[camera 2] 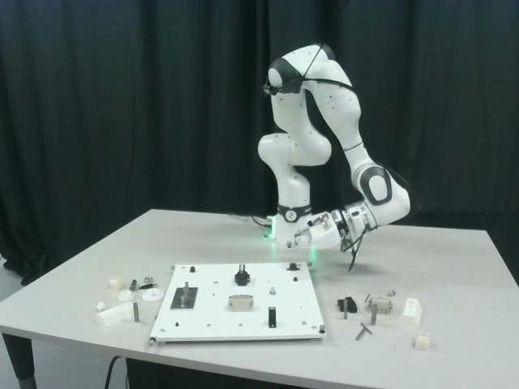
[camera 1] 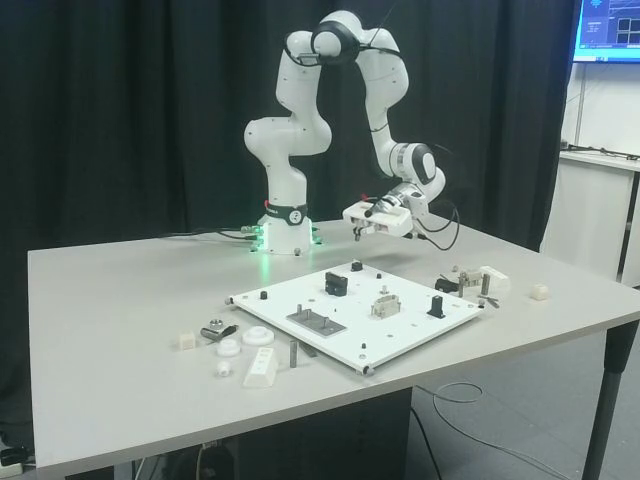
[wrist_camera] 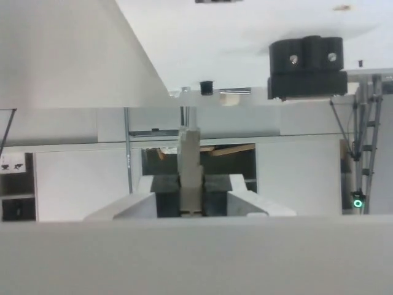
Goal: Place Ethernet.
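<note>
My gripper (camera 1: pixel 354 214) (camera 2: pixel 300 237) hangs sideways above the table's back part, behind the white board (camera 1: pixel 300 300) (camera 2: pixel 212 322) and clear of it. In the wrist view the gripper (wrist_camera: pixel 190 212) is shut on a slim white piece (wrist_camera: pixel 189 161), which I take for the Ethernet plug; it sticks out past the fingertips. A small grey block (camera 1: pixel 385 306) (camera 2: pixel 241 303) stands near the middle of the board. The room views do not show the plug.
A black fixture (camera 1: pixel 335 284) (camera 2: pixel 241 277) (wrist_camera: pixel 307 58) and a grey plate (camera 1: pixel 312 321) (camera 2: pixel 185 297) stand on the board. Several loose white parts (camera 1: pixel 258 368) (camera 2: pixel 115 314) lie on one side of the board, and more small parts (camera 1: pixel 484 281) (camera 2: pixel 409 310) lie on the other side.
</note>
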Available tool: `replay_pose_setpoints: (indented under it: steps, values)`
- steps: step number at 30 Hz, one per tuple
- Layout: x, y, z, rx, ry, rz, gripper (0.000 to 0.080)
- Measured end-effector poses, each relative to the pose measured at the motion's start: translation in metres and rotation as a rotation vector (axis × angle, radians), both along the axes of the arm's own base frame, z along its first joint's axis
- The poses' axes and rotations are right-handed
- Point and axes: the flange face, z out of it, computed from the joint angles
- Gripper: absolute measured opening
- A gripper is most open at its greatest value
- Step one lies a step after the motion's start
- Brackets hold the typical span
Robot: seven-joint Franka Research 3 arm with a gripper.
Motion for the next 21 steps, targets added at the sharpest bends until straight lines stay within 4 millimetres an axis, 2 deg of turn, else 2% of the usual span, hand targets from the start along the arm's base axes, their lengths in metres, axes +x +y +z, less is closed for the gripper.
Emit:
replay_pose_setpoints:
  steps: [21]
  values:
    - [0.0074, 0.0011, 0.0057, 0.015, -0.022, -0.004, 0.0074]
